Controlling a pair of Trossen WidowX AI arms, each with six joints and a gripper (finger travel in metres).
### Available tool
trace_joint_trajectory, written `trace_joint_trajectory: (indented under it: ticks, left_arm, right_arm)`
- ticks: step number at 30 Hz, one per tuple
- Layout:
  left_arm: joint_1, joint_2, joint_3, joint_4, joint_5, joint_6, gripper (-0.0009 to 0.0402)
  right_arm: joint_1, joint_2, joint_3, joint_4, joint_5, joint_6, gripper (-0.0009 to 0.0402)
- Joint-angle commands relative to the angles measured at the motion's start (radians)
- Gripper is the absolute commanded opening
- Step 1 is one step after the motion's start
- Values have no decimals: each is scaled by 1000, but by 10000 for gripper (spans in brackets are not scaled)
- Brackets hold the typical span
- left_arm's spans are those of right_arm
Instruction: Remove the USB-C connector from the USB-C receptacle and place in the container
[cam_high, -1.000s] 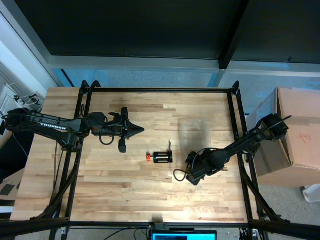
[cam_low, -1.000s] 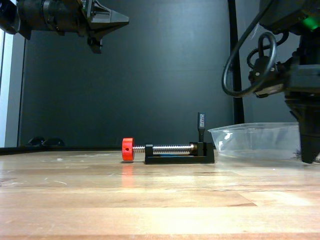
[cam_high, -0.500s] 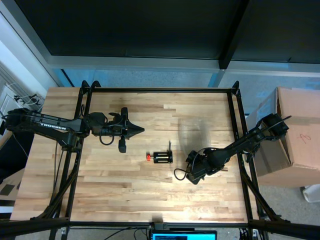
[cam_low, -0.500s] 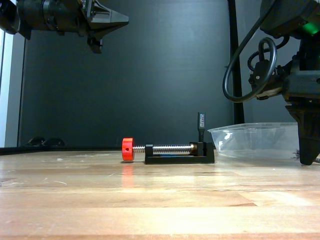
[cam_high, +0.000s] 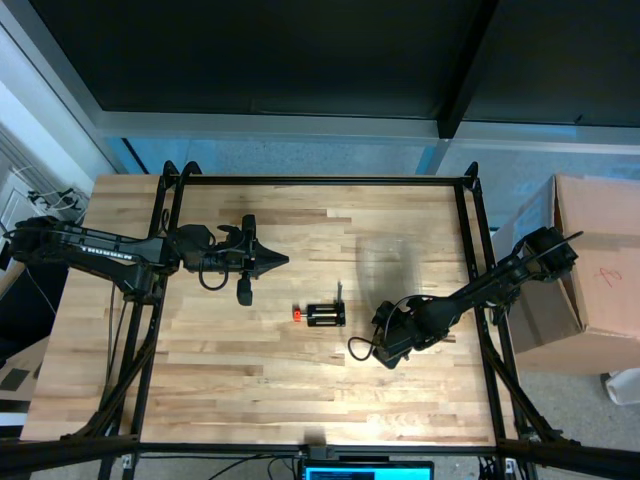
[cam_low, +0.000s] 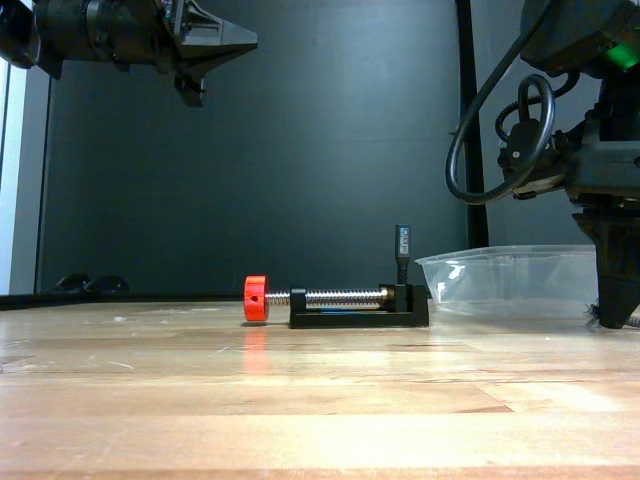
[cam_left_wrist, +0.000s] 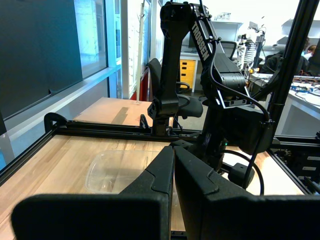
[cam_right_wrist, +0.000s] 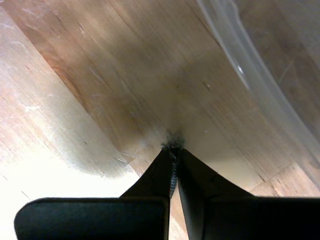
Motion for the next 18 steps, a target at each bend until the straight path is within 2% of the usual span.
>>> trace_joint_trajectory:
  ticks: [1, 9, 18]
  left_arm:
    - [0, 0, 0, 0, 0, 0, 0]
    - [0, 0, 0, 0, 0, 0, 0]
    - [0, 0, 0, 0, 0, 0, 0]
  right_arm:
    - [1, 0, 5, 0, -8, -1, 5]
    - [1, -21, 65, -25, -29, -40, 0]
    - [-2, -32, 243, -243, -35, -171, 0]
